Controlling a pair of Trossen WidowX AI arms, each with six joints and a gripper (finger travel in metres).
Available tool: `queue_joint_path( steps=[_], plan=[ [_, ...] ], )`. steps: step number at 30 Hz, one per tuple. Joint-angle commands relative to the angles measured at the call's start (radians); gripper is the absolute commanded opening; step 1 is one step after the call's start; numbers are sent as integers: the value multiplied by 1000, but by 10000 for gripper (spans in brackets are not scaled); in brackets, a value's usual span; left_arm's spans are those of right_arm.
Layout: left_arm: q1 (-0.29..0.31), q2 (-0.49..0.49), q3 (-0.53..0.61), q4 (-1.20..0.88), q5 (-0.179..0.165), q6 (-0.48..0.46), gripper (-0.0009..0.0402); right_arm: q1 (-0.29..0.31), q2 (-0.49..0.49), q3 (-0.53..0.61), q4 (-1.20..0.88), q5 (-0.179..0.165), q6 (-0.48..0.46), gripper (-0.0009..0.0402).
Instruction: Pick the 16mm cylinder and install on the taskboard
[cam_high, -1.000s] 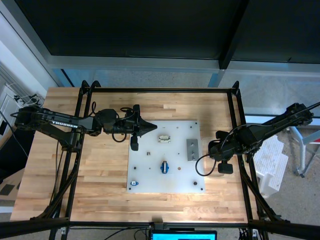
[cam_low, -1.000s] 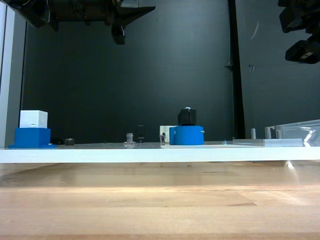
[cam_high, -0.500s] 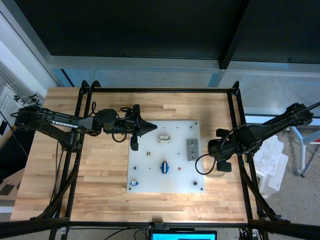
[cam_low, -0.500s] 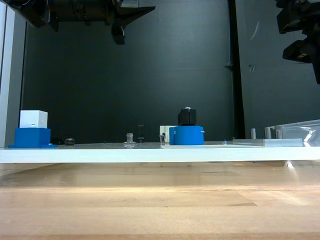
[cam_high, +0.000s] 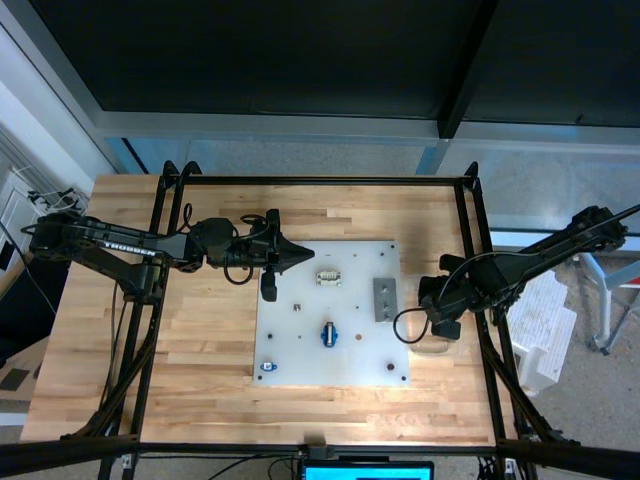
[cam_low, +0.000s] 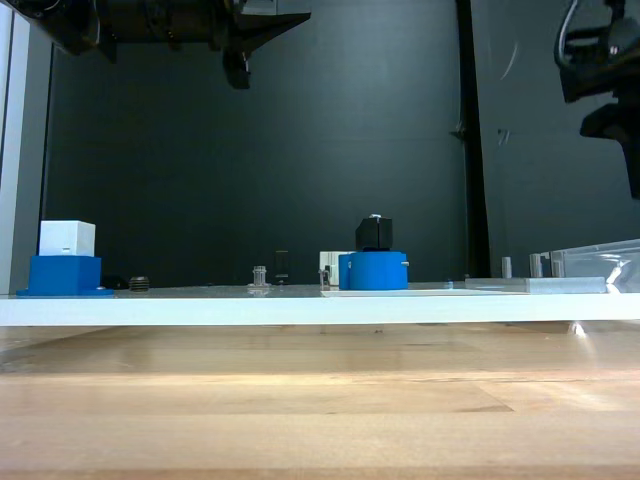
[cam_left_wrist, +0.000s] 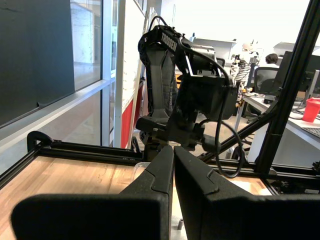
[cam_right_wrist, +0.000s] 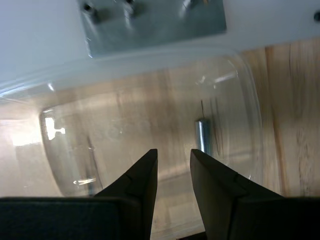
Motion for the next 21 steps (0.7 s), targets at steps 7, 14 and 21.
queue_joint_path(
  steps=[7, 14, 21],
  plan=[
    [0, 0, 0, 0, 0, 0, 0, -1, -4, -31, 1, 1, 43, 119],
    [0, 0, 0, 0, 0, 0, 0, -49, -30, -92, 66, 1, 58, 137],
    [0, 0, 0, 0, 0, 0, 0, -253, -57, -182, 194, -26, -48, 152]
  ],
)
